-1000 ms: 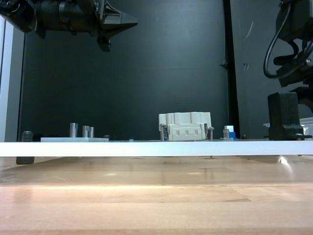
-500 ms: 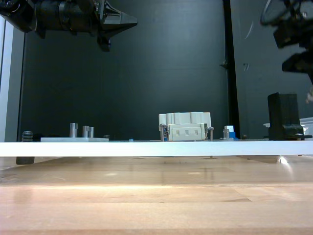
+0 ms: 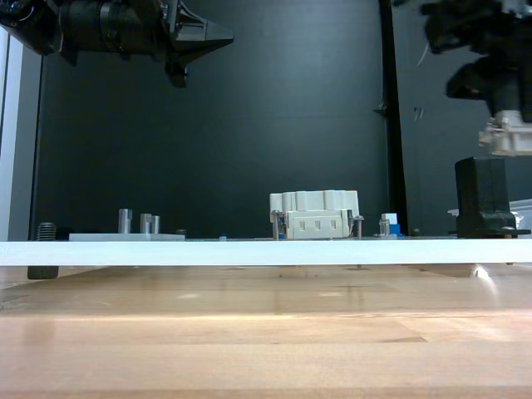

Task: Pick the HAN10E connector and install on the hub

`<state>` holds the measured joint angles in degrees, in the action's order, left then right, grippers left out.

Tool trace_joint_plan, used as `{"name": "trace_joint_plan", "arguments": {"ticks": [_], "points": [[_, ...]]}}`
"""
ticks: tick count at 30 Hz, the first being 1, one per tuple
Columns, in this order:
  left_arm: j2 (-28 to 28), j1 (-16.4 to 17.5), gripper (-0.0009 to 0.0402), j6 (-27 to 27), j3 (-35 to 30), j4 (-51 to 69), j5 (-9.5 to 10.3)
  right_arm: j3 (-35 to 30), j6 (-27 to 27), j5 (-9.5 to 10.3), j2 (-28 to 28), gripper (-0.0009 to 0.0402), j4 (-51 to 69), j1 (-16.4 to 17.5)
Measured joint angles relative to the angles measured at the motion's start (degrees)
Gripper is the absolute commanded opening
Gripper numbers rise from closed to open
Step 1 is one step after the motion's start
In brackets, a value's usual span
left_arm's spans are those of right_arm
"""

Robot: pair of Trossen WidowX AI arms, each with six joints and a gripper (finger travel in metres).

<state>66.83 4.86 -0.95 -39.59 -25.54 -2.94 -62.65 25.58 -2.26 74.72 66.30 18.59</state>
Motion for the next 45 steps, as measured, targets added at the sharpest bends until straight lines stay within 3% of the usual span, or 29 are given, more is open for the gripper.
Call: {"name": "trace_joint_plan", "arguments": {"ticks": [4,13,20,35,45], "points": [[0.00,0.00,0.0000,0.00,0.02,0.00,0.00,-5.95,0.02,-1.16,6.62,0.0019,0.00,-0.24],[0.02,0.00,0.0000,0.00,0.00,0.00,-0.02,-19.98,-0.44,-1.22,21.07,0.0020,0.00,-0.94],[0.02,0.00,0.0000,0.02,0.00,0.00,0.00,-28.41,-0.50,-1.22,29.16,0.0021,0.31,-1.73],[0.02,0.00,0.0000,0.00,0.02,0.00,0.00,-37.62,-0.61,-1.22,37.51,0.0020,0.13,-1.99],[0.02,0.00,0.0000,0.02,0.00,0.00,-0.02,-39.15,-6.14,-1.53,39.93,0.0020,-1.49,-2.01]]}}
